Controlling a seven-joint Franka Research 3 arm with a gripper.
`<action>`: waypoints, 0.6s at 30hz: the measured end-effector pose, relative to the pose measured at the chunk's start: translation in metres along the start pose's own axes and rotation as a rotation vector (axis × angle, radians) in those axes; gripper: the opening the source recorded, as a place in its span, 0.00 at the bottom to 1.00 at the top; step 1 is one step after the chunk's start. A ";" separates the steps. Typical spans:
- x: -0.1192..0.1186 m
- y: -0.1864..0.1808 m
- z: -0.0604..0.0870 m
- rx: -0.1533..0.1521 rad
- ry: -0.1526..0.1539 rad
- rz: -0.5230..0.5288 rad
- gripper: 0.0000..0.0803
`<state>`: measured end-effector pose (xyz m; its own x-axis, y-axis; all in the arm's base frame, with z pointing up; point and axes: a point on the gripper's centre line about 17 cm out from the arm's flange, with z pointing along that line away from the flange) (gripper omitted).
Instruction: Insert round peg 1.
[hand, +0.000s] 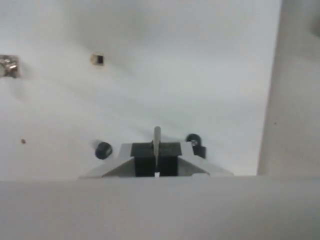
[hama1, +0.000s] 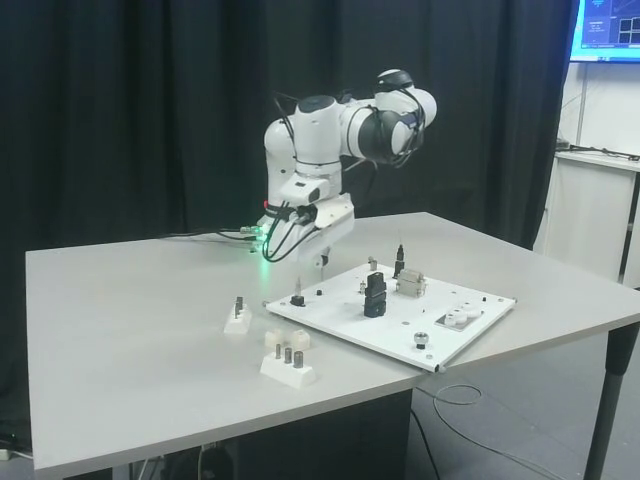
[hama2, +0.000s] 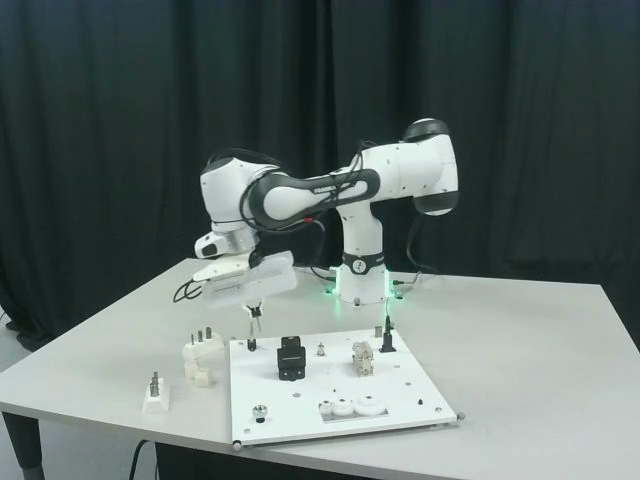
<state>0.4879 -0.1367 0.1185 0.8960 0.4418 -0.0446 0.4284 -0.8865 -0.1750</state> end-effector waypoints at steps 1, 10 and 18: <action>0.000 -0.002 0.001 -0.005 0.000 -0.002 0.02; 0.000 -0.023 0.011 -0.058 -0.001 -0.023 0.02; 0.000 -0.037 0.018 -0.093 0.005 -0.010 0.02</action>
<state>0.4694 -0.1013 0.1071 0.8919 0.4506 -0.0383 0.4466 -0.8909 -0.0831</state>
